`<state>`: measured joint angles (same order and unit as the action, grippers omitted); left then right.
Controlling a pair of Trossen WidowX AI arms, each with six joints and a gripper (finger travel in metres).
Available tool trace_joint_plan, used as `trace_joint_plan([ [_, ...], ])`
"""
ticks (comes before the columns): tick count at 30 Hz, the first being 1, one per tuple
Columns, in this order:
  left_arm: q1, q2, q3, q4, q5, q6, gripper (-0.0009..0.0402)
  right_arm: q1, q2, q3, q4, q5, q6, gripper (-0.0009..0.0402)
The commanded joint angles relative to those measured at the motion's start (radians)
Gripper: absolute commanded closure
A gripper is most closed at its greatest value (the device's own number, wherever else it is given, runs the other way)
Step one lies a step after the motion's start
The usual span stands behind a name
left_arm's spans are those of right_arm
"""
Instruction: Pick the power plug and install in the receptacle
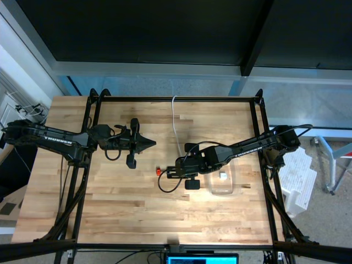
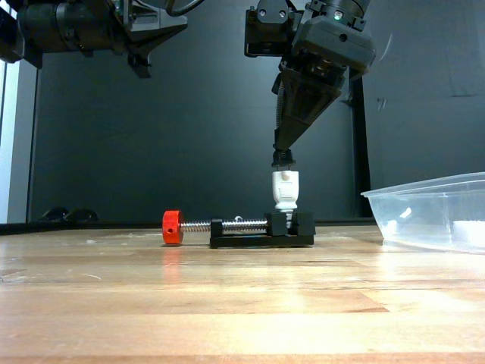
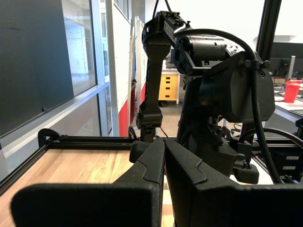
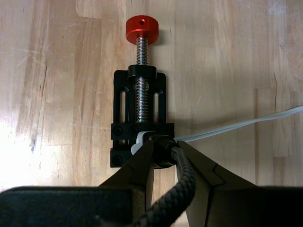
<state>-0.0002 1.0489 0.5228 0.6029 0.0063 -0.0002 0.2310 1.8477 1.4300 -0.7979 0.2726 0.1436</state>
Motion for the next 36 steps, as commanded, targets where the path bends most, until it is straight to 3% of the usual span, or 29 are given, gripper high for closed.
trace_joint_plan([
  [1, 0.000, 0.000, 0.000, 0.000, 0.000, 0.000, 0.0393, 0.000, 0.005, -0.008, -0.005, -0.013, 0.006, 0.0393],
  [34, 0.000, 0.000, 0.000, 0.000, 0.000, 0.000, 0.0393, 0.014, -0.029, -0.084, 0.086, 0.002, 0.032, 0.0393],
  [36, 0.000, 0.000, 0.000, 0.000, 0.000, 0.000, 0.0393, 0.019, -0.037, -0.093, 0.097, 0.023, 0.031, 0.0393],
])
